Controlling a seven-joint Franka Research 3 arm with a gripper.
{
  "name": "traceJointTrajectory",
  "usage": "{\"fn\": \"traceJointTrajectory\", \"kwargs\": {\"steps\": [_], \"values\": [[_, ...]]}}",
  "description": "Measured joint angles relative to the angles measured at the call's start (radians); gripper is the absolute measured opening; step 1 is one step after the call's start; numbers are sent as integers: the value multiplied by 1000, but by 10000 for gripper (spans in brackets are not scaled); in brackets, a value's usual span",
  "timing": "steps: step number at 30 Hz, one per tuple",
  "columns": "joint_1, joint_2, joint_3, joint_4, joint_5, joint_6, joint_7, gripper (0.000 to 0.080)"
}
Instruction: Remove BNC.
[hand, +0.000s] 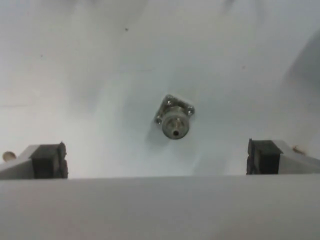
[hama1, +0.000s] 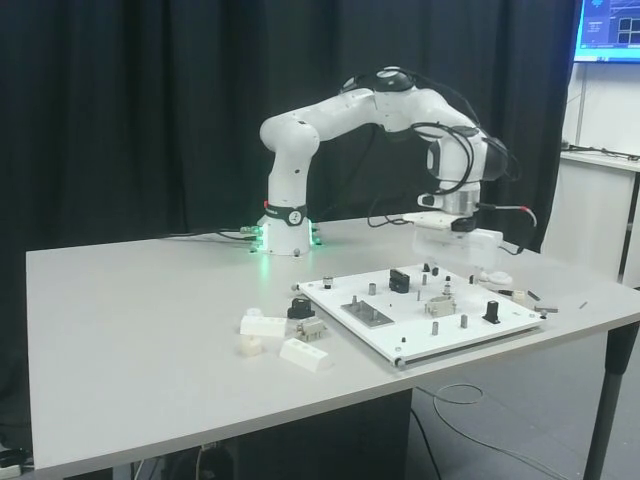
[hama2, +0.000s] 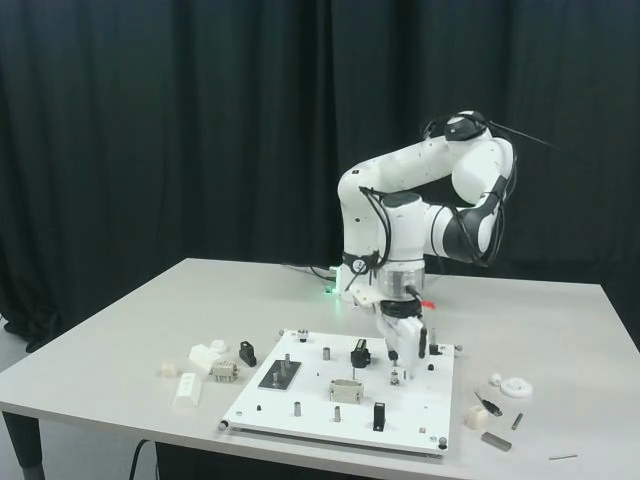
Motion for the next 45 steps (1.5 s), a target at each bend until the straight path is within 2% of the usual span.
{"fn": "traceJointTrajectory", "kwargs": {"steps": [5,12,17,29,45], "values": [[0,1,34,-8,40,31,34,800],[1,2,62,-11,55,59,36,800],[4,2,57,-12,54,63,36,800],[6,2,21,-19,31,63,36,800],[0,5,23,-36,8,62,31,800]]}}
